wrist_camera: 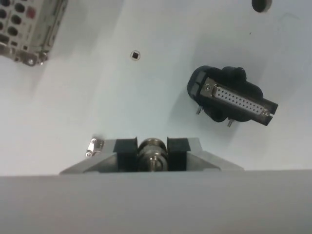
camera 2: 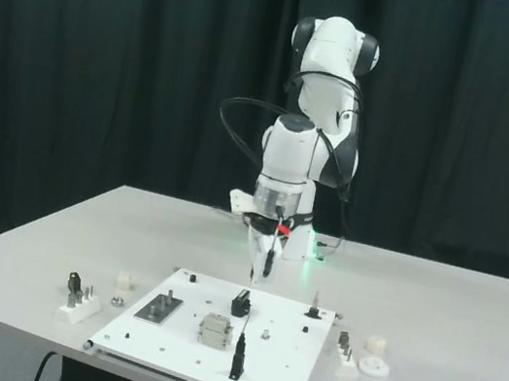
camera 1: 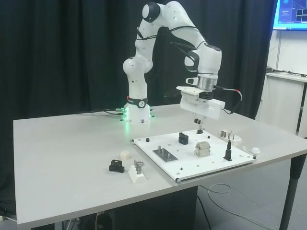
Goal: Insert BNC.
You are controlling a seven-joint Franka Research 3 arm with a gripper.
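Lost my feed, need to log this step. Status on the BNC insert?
Pincer shut on BNC plug, above the white board. Not yet inserted. D-sub connector off to the side, nothing directly beneath.

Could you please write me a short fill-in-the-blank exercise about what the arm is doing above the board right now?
1. The gripper is shut on a ____ connector.
2. The gripper hangs above the ____ board, not touching it.
3. In the wrist view, the black D-sub connector lies on the ____.
4. The arm's base stands on the grey ____.

Missing words: BNC; white; board; table
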